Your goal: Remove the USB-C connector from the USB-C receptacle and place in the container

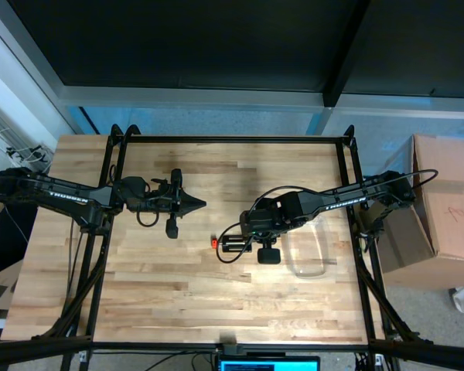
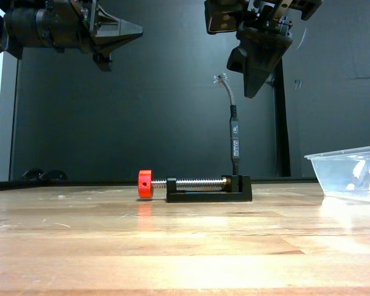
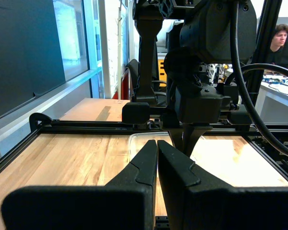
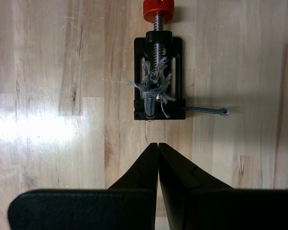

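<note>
1. Butcher-block table (image 2: 185,246) carries a small vise (image 2: 203,196) with a red knob (image 2: 145,184). It probably clamps the USB-C receptacle (image 2: 237,180) so that it stays down during a pull.
2. The USB-C connector (image 2: 235,139) stands upright in the receptacle and looks fully seated, so it can be grasped from above.
3. The right gripper (image 2: 251,92) hangs above it, slightly to the right, clenched on nothing. It would need to open first.
4. The container (image 2: 348,172) sits near on the right, making for a short carry.
5. The left gripper (image 2: 139,28), clenched and empty, is high at the left, well apart.

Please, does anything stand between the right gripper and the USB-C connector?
Nothing visible does: the right gripper, shut, hangs above the USB-C connector, which stands upright in its receptacle. The left gripper, shut, hangs high at the left.
</note>
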Available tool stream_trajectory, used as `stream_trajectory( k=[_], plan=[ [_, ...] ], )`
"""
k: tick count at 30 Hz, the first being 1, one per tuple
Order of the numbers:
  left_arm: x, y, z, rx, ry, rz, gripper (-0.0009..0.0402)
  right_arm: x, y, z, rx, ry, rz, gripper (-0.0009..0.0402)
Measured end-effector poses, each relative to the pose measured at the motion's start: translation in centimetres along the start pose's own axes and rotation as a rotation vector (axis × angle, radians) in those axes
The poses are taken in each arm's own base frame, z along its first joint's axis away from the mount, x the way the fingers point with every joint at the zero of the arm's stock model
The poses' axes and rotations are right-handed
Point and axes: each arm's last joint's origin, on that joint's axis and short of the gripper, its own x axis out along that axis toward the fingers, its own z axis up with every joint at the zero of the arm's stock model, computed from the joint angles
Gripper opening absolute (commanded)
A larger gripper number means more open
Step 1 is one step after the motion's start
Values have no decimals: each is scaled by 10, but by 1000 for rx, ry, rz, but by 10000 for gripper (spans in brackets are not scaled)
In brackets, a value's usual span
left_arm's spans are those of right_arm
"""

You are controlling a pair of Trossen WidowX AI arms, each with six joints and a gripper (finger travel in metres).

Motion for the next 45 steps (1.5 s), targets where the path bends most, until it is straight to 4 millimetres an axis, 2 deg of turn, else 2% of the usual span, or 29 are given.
stream_trajectory(
  k=[4, 9, 14, 18, 26, 39, 45],
  plan=[
    [0, 0, 0, 0, 0, 0, 0, -4, 0, 3, -9, -19, -15, 16],
    [0, 0, 0, 0, 0, 0, 0, -1, 2, 11, -25, -10, -24, 84],
    [0, 0, 0, 0, 0, 0, 0, 14, 4, 16, -31, 17, -27, 140],
    [0, 0, 0, 0, 0, 0, 0, 30, 7, 17, -41, 54, -31, 153],
    [0, 0, 0, 0, 0, 0, 0, 51, 12, 22, -62, 67, -31, 142],
    [0, 0, 0, 0, 0, 0, 0, 53, 12, 22, -69, 73, -36, -4],
    [0, 0, 0, 0, 0, 0, 0, 53, 12, 22, -69, 73, -35, -1]
  ],
)
